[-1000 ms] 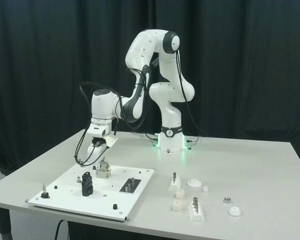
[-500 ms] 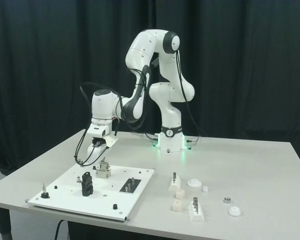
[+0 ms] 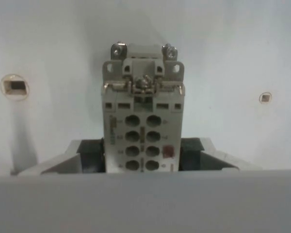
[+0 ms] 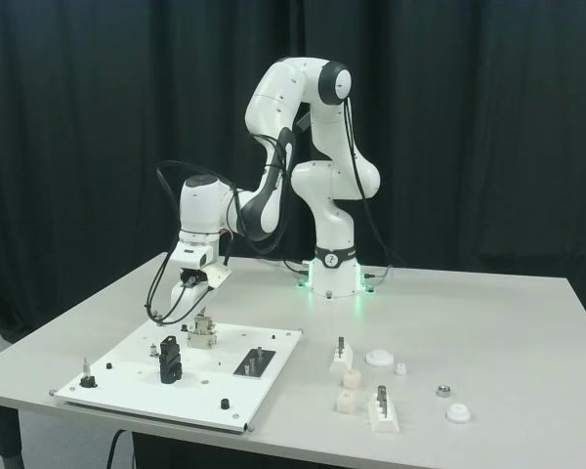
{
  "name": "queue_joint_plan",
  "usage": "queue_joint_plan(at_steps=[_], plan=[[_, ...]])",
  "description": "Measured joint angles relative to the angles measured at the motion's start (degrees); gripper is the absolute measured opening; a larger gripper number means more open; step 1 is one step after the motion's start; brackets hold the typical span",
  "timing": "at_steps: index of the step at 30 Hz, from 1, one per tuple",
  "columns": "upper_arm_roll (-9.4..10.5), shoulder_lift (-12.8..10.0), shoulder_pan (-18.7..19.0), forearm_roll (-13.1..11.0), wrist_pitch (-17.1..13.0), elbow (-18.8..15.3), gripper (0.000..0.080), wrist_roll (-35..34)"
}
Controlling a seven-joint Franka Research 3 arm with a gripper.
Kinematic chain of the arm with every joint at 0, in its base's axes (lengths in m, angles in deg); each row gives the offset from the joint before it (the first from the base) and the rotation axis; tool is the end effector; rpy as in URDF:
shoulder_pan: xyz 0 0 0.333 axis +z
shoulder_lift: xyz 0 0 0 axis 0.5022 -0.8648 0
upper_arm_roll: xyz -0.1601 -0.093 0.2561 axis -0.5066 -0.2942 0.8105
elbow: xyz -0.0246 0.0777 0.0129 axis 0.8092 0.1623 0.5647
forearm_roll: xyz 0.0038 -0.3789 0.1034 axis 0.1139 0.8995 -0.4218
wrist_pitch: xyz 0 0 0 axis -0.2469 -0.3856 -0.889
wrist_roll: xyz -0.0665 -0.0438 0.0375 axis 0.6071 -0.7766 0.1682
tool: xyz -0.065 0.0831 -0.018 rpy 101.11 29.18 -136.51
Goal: Insert waterproof.
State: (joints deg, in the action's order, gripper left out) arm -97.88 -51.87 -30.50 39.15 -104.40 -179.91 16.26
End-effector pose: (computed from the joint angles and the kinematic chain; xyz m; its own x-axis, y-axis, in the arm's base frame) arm 0.4907 -0.2179 0.2433 0.6698 0.7388 -0.0737 0.7422 -0.6636 0.0931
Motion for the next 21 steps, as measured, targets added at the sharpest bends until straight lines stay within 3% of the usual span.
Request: queue_joint_plan(at_steps=[17, 21], plan=[[-0.04, 0.08, 0.21, 0.04, -0.49, -0.20, 0.0323, -0.95], [-0.36, 0.16, 0.55, 1.35, -0.60, -0.19, 0.0323, -3.29]])
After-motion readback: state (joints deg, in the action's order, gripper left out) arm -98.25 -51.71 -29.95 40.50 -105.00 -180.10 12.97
